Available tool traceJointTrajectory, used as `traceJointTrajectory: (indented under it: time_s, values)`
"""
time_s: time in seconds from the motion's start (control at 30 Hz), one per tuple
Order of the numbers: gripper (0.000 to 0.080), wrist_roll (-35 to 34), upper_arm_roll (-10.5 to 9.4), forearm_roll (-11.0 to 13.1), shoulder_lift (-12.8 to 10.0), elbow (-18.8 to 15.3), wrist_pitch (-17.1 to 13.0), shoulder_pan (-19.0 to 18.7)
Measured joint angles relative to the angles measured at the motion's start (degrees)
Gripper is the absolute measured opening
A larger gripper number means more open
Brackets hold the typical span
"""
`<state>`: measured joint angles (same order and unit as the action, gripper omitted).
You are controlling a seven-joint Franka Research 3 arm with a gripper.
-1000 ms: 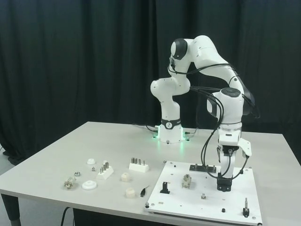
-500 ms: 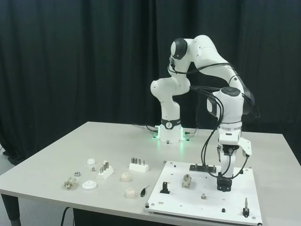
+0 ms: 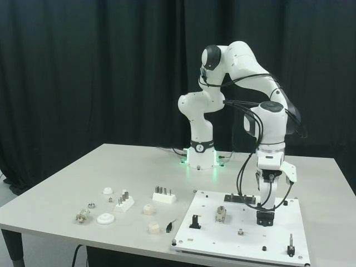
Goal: Insert D-SUB.
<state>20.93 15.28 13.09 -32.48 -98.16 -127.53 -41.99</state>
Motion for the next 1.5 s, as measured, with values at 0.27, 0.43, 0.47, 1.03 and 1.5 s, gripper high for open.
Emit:
traceJointTrajectory:
  time_s: [0.27,0.43,0.47,1.03,1.5]
  values:
    - [0.0153,0.3,0.19,0.0,0.0,0.0,0.0,0.2]
    - [0.0153,0.4,0.20,0.0,-0.1,0.0,0.0,0.3]
    - [0.0153,0.4,0.20,0.0,-0.1,0.0,0.0,0.4]
    - [0.0153,1.1,0.18,0.5,-0.6,0.0,-0.4,0.4]
    - [0.0153,1.3,-0.02,0.9,-0.5,0.0,-0.3,0.2]
